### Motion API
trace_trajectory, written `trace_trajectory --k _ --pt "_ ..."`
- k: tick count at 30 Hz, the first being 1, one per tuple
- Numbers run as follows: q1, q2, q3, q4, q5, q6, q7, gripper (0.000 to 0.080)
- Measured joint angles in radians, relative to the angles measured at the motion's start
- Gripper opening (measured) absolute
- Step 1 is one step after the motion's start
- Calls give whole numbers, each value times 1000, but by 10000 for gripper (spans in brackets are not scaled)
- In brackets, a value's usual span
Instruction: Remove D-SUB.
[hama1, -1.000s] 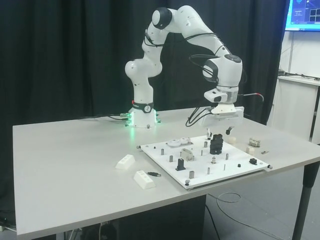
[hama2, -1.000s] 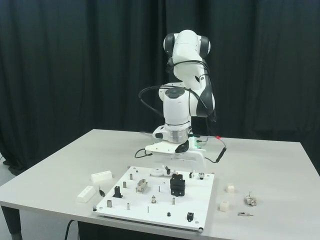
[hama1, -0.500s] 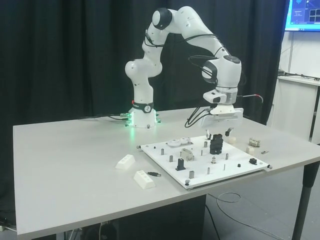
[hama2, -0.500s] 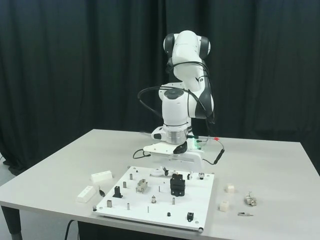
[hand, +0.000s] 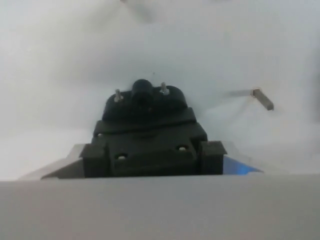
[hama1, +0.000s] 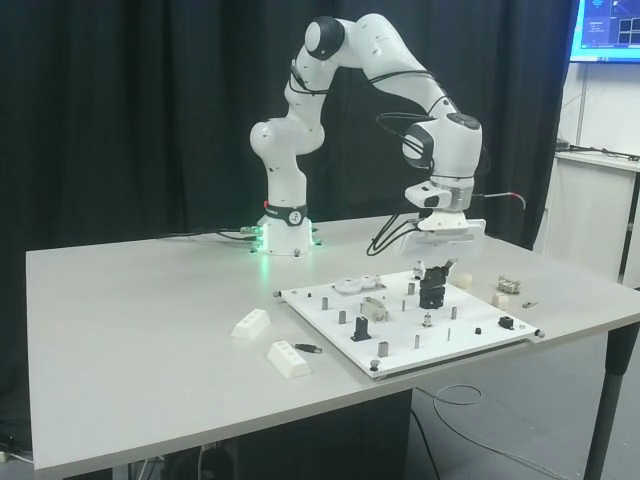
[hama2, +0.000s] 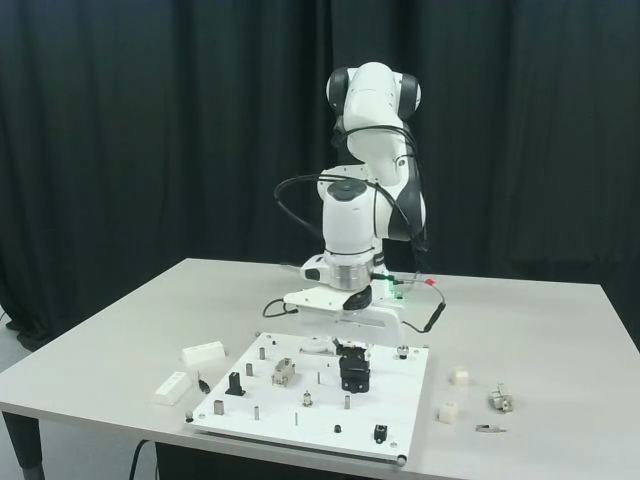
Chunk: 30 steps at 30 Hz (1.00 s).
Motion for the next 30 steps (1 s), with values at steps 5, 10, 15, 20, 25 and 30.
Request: trace_trajectory --k 5,10,15,20,25,30 --pt "1 -1 1 0 0 4 6 389" --pt "2 -4 1 1 0 4 21 389" --pt "2 -11 1 4 0 1 27 385" --pt "3 -23 1 7 0 -14 28 383" --pt "3 -31 0 7 -2 -21 28 383" --pt "3 -35 -1 7 -3 -26 31 377"
